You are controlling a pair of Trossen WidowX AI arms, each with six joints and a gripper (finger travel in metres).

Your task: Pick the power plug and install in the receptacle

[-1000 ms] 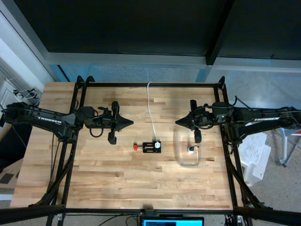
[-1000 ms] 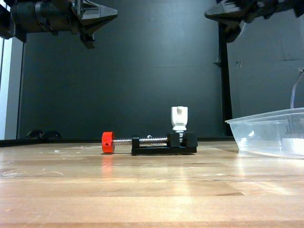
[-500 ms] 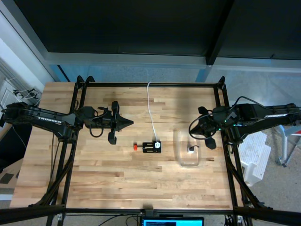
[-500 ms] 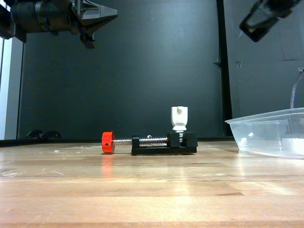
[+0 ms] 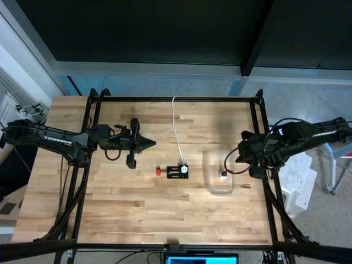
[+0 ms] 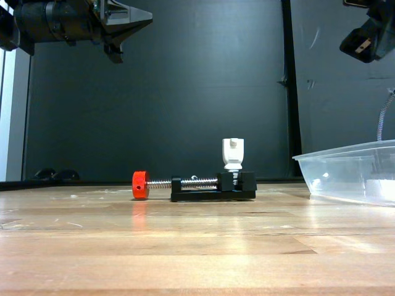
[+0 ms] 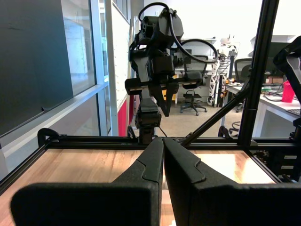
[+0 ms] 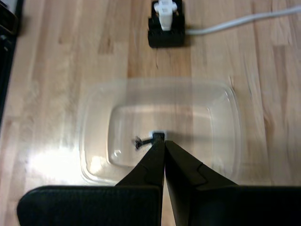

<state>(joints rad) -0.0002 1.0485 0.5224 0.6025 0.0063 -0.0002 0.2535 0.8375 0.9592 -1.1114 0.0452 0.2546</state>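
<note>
Power plug [image 8: 157, 137] lies on the floor of a clear tray [image 8: 233, 117], just past the tips of my right claw [image 8: 163, 144]. The table [image 5: 137, 209] is light wood with a black frame [image 5: 176, 99] around it. The wall behind it is dark.

My right claw hangs above the tray, pointing down at it. Its two fingers are pressed together with nothing between them. My left claw [image 5: 149, 144] is well apart on the other side, high over the wood. Its fingers are pressed together too.

In the middle of the table sits a black vise [image 6: 213, 187] with a red knob [image 6: 141, 184] at one end. The vise holds the receptacle [image 6: 232, 151], which is white and stands upright. A long white cable [image 5: 176, 124] runs from it to the far edge. The tray wall stands between the plug and the receptacle.

The plug is tiny and black, much smaller than my claw.
</note>
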